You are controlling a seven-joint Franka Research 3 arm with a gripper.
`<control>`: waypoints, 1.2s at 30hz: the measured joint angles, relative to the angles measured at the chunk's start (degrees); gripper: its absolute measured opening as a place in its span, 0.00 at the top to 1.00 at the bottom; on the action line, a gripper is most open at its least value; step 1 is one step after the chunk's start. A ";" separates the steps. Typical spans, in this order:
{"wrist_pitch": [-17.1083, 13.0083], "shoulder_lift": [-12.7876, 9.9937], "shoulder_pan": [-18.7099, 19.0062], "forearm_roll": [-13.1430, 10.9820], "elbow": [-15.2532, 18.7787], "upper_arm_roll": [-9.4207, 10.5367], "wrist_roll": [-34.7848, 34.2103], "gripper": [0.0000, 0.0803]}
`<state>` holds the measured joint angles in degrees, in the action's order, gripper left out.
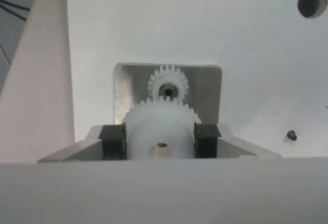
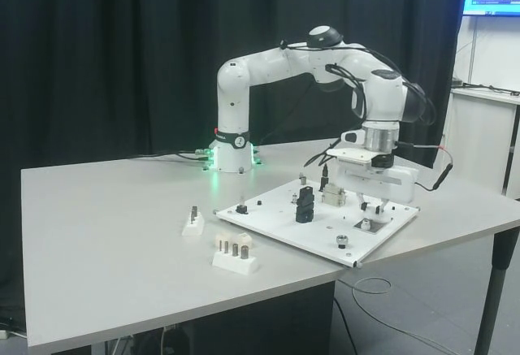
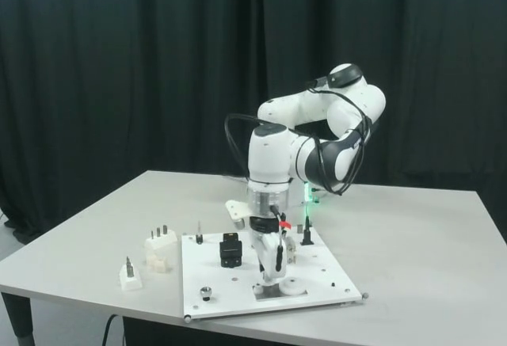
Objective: Insert medium gear.
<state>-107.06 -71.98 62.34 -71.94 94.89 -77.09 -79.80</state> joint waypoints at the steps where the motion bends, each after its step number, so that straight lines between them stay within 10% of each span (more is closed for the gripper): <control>1: -0.27 -0.01 0.00 -0.13 0.08 0.13 0.03 0.65; 36: -0.42 -0.03 1.25 -1.09 1.32 0.50 0.64 0.65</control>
<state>-107.48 -72.01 63.59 -73.03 96.21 -76.59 -79.15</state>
